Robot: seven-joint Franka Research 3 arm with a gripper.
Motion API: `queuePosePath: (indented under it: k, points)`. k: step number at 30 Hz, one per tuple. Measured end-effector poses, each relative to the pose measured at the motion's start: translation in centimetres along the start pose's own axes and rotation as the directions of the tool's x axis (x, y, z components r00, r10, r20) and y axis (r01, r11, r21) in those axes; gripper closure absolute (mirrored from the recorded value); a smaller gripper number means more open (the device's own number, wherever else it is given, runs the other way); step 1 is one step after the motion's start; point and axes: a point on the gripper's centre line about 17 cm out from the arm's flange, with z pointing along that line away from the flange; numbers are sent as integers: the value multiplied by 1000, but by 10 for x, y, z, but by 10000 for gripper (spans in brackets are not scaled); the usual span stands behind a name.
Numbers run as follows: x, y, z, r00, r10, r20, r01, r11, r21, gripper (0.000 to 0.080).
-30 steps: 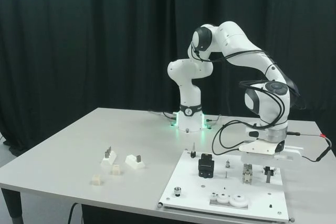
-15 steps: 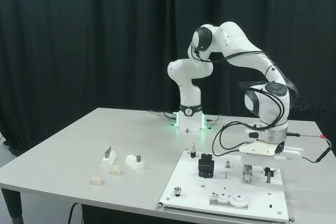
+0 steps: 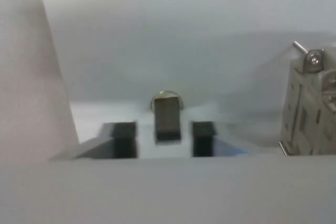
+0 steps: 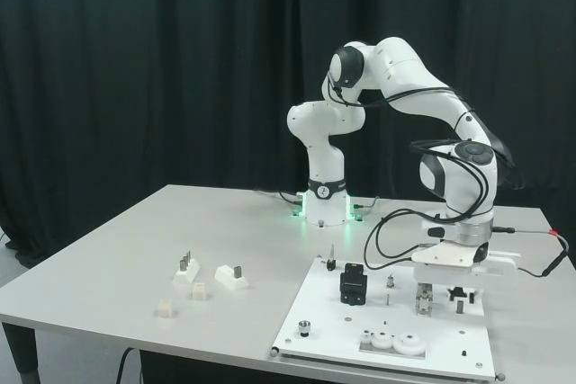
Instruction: Insert square peg 3.
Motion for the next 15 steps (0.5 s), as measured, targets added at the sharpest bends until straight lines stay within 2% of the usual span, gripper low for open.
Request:
queuePosePath:
  k: [3,4,5,6,11,12,15]
  points:
    - [-1,0,0,1000,-1,2,1,1000,-3,689]
    - [-1,0,0,1000,-2,3,2,1000,-4,500]
    - [-2,1,0,1000,-3,4,3,1000,-5,500]
    - [-2,1,0,1000,-3,6,3,1000,-6,191]
    - [-5,1,-2,1000,-5,13,5,1000,-9,191]
    - [-5,1,-3,1000,-5,14,5,1000,-10,51]
    - [-7,0,-5,1000,-6,17,7,1000,-11,51]
